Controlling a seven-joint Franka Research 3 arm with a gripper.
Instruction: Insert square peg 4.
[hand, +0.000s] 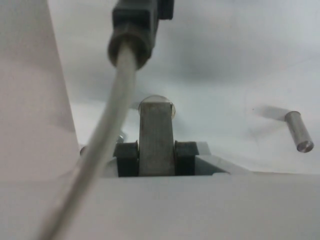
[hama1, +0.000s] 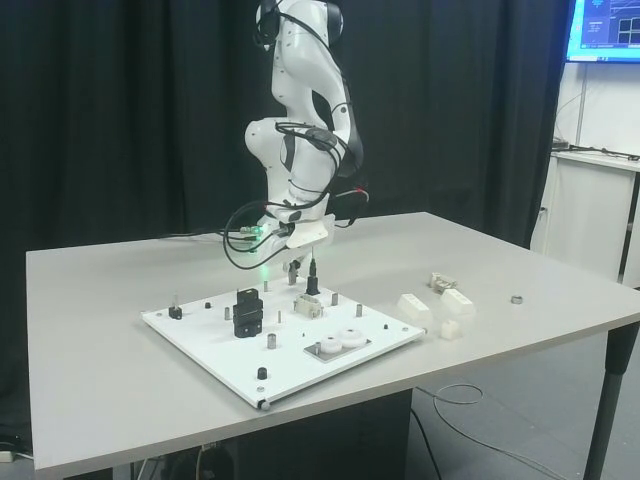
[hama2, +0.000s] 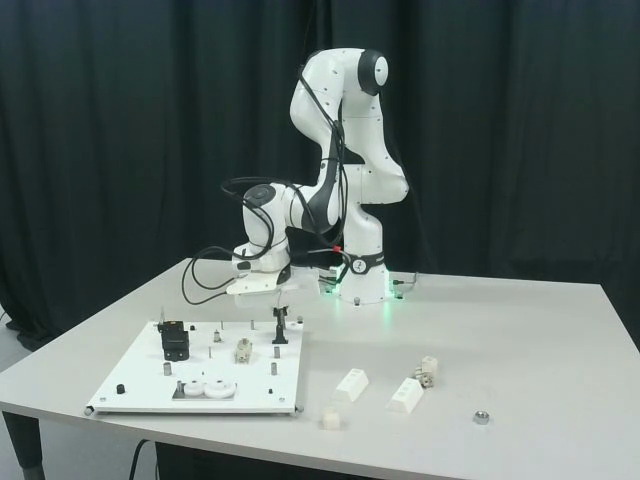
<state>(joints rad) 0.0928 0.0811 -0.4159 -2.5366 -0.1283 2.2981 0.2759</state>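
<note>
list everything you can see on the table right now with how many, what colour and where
board: 1, white, near front edge of the table, under the tool
black fixture: 1, black, on the board's far side from the arm
gears: 2, white, side by side at the board's front
loose blocks: about 4, white, on the table beside the board
small ring: 1, grey, on the table past the blocks
table: 1, grey
square peg: 1, grey, clamped upright between the tool's fingers
arm: 1, white, bolted at the table's rear
tool: 1, over the board

Upright pegs (hama1: 269, 341) crowding white board (hama1: 200, 340)
</note>
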